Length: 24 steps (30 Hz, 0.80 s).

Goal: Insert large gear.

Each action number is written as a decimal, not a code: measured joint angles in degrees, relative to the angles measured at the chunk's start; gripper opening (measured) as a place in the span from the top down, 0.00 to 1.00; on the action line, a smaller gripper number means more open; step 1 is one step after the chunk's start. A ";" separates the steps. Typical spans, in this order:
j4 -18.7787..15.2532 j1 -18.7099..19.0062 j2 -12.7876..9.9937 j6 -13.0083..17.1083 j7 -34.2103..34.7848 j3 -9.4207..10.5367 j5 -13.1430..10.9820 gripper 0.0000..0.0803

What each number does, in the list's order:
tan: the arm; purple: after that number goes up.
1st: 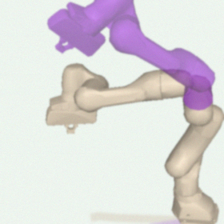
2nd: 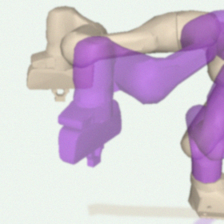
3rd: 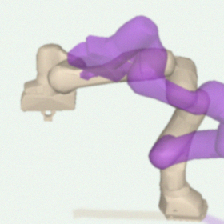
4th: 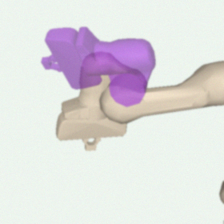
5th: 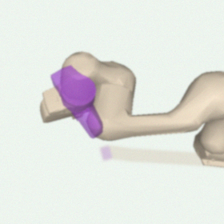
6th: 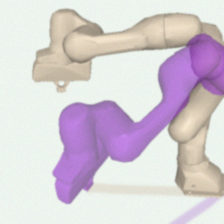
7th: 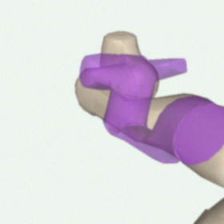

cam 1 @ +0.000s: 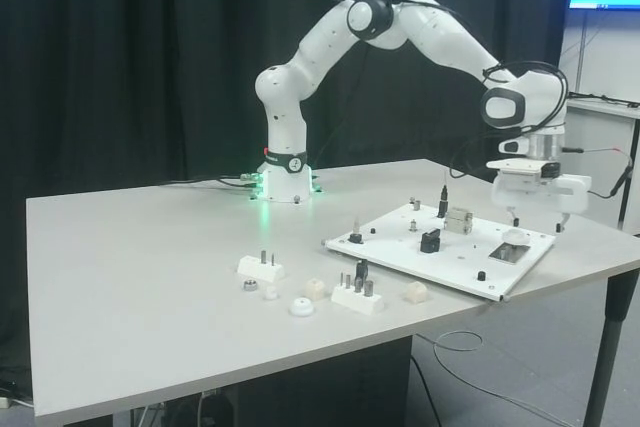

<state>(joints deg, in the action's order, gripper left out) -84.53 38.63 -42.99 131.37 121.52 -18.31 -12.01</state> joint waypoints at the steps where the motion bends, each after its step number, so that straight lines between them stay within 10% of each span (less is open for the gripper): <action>1: 0.11 0.00 -0.09 0.00 0.00 0.00 0.00 0.00; 24: 1.32 0.00 -1.40 0.00 0.00 -0.17 0.00 0.00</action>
<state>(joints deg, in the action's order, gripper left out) -83.21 38.63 -44.39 131.38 121.52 -18.49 -12.01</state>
